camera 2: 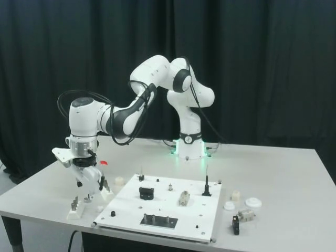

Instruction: Pick small gear.

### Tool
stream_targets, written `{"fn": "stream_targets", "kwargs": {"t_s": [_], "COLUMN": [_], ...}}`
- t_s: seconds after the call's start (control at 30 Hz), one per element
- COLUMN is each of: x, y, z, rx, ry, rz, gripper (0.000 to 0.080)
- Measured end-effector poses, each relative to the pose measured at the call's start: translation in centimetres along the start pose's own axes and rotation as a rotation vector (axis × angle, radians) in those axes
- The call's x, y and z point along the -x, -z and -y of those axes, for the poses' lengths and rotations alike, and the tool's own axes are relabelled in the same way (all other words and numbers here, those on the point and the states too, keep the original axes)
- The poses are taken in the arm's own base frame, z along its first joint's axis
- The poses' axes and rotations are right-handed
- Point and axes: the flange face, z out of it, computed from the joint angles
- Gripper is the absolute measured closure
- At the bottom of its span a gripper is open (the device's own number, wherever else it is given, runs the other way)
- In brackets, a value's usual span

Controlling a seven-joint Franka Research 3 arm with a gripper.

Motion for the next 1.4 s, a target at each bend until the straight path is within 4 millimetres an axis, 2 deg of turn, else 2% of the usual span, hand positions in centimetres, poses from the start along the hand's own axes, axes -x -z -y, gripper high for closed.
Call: {"fn": "stream_targets", "kwargs": {"t_s": [0.2,0.77,1.0,1.4], "x": [-0.2,-0.1,0.1,0.9], "y": [0.0,-0.7,-1.7,-4.2], "z": [-0.1,-0.3,-0.5,-1.3], "rx": [0.0,-0.009,-0.015,0.003], "ry": [-0.032,-0.396,-0.517,-0.567], "rz": [0.003,0.032,0.053,0.073], "gripper": [0.0003,0.0003,0.0003,0.0003]}}
